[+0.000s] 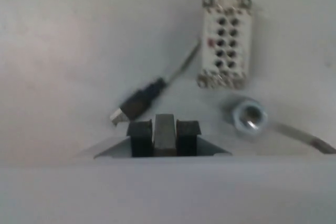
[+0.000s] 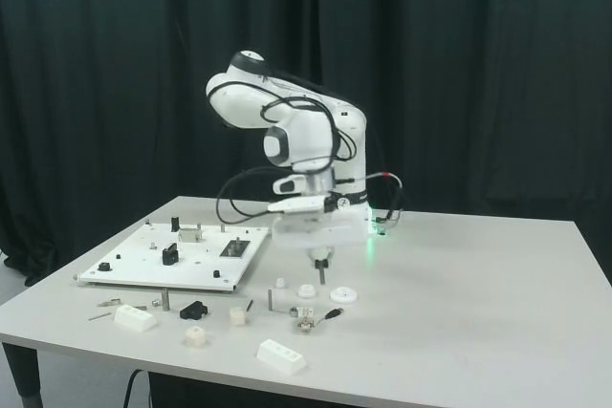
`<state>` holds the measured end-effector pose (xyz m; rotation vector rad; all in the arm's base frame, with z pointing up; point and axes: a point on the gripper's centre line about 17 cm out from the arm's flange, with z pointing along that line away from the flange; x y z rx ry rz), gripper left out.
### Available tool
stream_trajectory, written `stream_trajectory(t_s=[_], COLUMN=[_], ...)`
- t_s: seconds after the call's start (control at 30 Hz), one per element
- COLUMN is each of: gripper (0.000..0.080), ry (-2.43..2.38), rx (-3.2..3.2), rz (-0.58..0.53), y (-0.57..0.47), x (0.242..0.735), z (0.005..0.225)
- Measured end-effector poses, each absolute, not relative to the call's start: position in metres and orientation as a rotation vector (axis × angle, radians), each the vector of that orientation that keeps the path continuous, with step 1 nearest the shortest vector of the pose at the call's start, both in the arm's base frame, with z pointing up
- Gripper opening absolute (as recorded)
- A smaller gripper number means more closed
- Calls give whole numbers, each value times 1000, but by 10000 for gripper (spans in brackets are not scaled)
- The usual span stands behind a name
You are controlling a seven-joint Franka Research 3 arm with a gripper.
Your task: Place square peg 4.
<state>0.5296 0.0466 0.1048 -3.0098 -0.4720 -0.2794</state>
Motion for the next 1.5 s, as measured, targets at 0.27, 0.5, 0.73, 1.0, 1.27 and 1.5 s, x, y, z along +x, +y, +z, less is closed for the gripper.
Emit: stream_trajectory(t_s=[0.27,0.5,0.73,1.0,1.27,1.5], gripper=[92,92,92,92,92,92], ry=[-483,-488,-495,-496,-489,-485], rx=[-3038,-3068,-3090,-3107,-3109,-3104], rz=[-238,-201,-182,-182,-181,-188], y=[73,86,92,93,95,96], x=[543,546,546,548,549,552], z=[82,73,69,60,53,47])
